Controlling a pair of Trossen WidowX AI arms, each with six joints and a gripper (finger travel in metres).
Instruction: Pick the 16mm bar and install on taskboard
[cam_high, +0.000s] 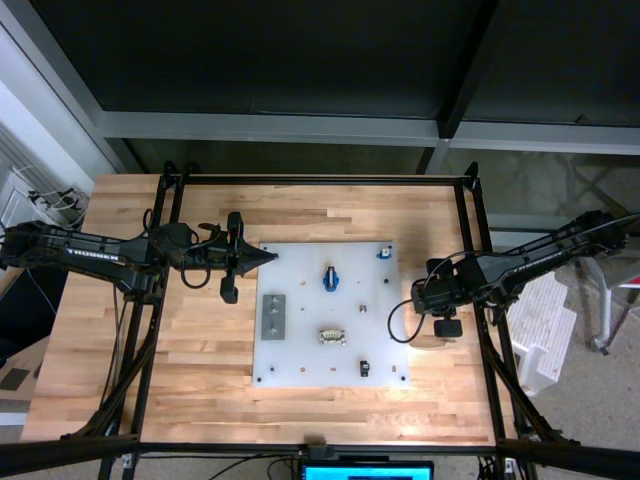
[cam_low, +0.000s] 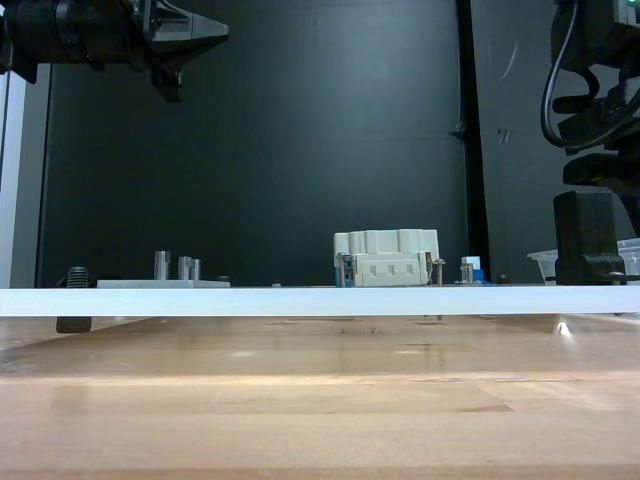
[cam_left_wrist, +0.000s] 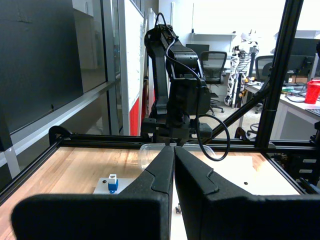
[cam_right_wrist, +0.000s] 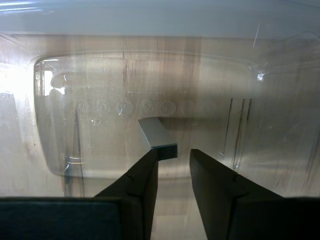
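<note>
The 16mm bar (cam_right_wrist: 157, 134), a short grey metal piece, lies free on the floor of a clear plastic tray (cam_right_wrist: 90, 75) on the table to the right of the white taskboard (cam_high: 300, 355). My right gripper (cam_right_wrist: 174, 152) points down into that tray (cam_high: 436, 343), open, its fingertips on either side of the bar's near end with a gap left at the right finger. My left gripper (cam_left_wrist: 174, 148) is shut and empty, held high and level over the board's far left edge (cam_high: 268, 257).
The board carries a grey block with pegs (cam_high: 273, 318), a beige connector (cam_high: 333, 337), a blue knob (cam_high: 330, 279) and a small blue part (cam_high: 383, 254). Black frame rails (cam_high: 470, 260) run along both sides of the table. A white rack (cam_high: 545, 330) stands beyond the right rail.
</note>
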